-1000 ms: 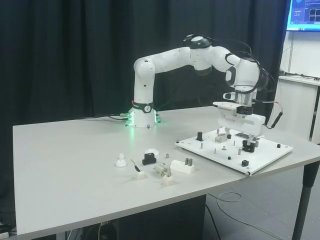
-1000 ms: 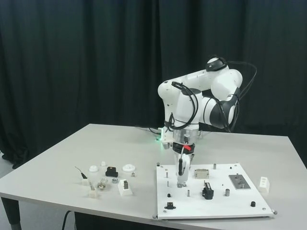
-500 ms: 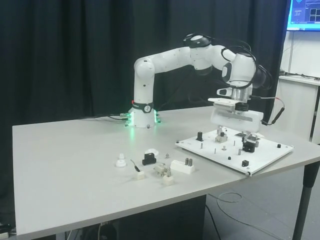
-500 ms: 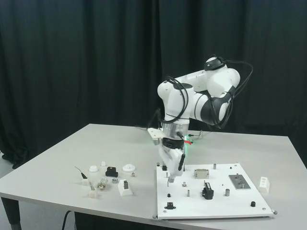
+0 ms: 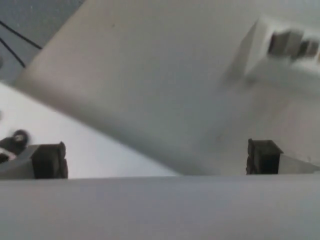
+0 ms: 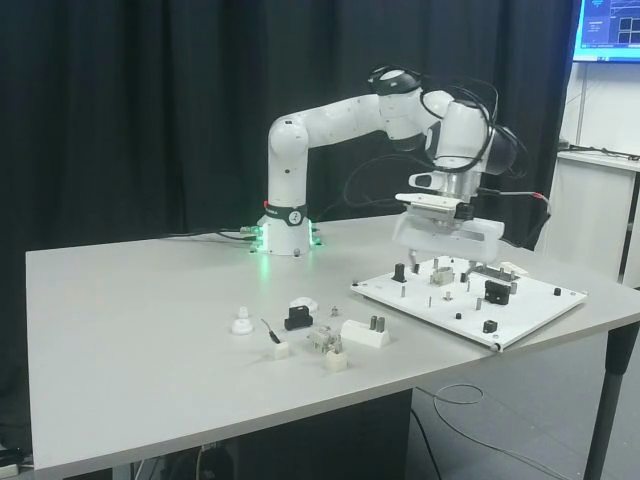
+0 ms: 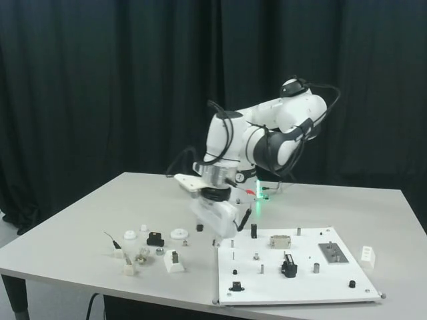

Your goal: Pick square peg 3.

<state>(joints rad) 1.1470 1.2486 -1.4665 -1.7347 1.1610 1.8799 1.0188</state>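
A white holder block (image 6: 365,331) (image 7: 173,260) with two upright grey pegs (image 6: 377,322) lies on the grey table, just off the white board's (image 6: 525,312) (image 7: 303,288) edge. It also shows in the wrist view as a white holder block (image 5: 285,47) ahead of the fingers. I cannot tell which peg is square peg 3. My gripper (image 6: 440,255) (image 7: 217,230) (image 5: 155,159) hovers over the board's edge nearest the loose parts. It is open, and only table and board show between the black fingertips (image 5: 262,156).
The board carries several small black and grey fixtures, such as a black post (image 6: 400,271) (image 7: 253,231). Loose parts lie beside the holder: a black piece (image 6: 298,318), a white gear (image 7: 178,233), a cabled connector (image 6: 272,341). A small white block (image 7: 367,255) sits past the board.
The arm has swung from over the middle of the board to its edge nearest the loose parts, with the wrist turning. The fingers stay open and empty.
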